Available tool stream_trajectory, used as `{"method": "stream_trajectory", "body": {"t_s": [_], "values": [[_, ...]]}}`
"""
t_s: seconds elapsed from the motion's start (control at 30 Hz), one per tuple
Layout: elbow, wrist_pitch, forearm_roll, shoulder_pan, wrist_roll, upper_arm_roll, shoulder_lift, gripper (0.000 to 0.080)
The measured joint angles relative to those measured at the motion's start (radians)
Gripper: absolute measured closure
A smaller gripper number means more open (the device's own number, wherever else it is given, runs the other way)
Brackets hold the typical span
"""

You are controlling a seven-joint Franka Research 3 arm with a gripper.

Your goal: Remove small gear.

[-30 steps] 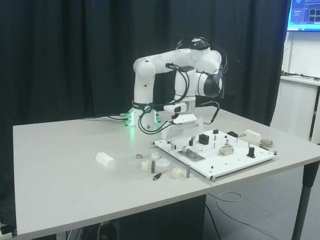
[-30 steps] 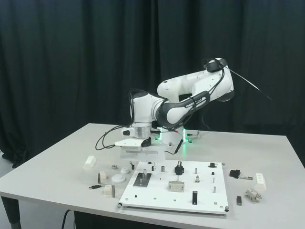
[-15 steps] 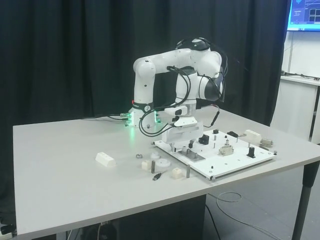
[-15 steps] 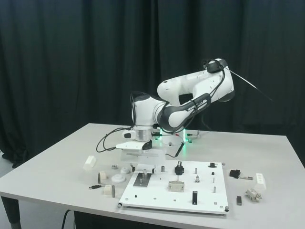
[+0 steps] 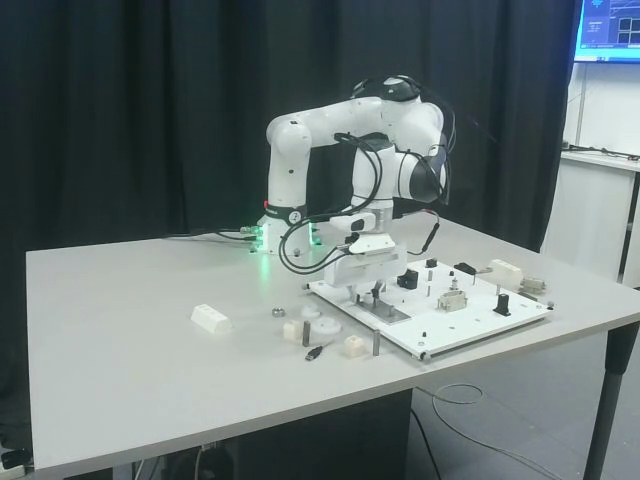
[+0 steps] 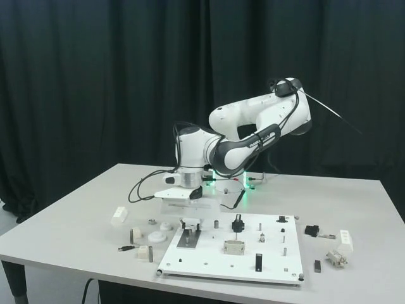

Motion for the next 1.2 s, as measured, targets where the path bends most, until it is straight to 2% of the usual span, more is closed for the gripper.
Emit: {"method": "stream_trajectory", "body": {"t_s": [0.03, 0.07, 0.43, 0.47, 1.2], "values": [[0.000, 0.000, 0.000, 0.000, 0.000, 0.000, 0.000, 0.0098], [0.000, 0.000, 0.000, 0.001, 0.000, 0.000, 0.000, 0.0458], [0.000, -0.004, 0.000, 0.005, 0.000, 0.001, -0.007, 0.0458], [0.000, -0.004, 0.000, 0.005, 0.000, 0.001, -0.007, 0.0604], [-0.001, -0.005, -0.012, 0.009, 0.001, -0.008, -0.009, 0.0604]]}}
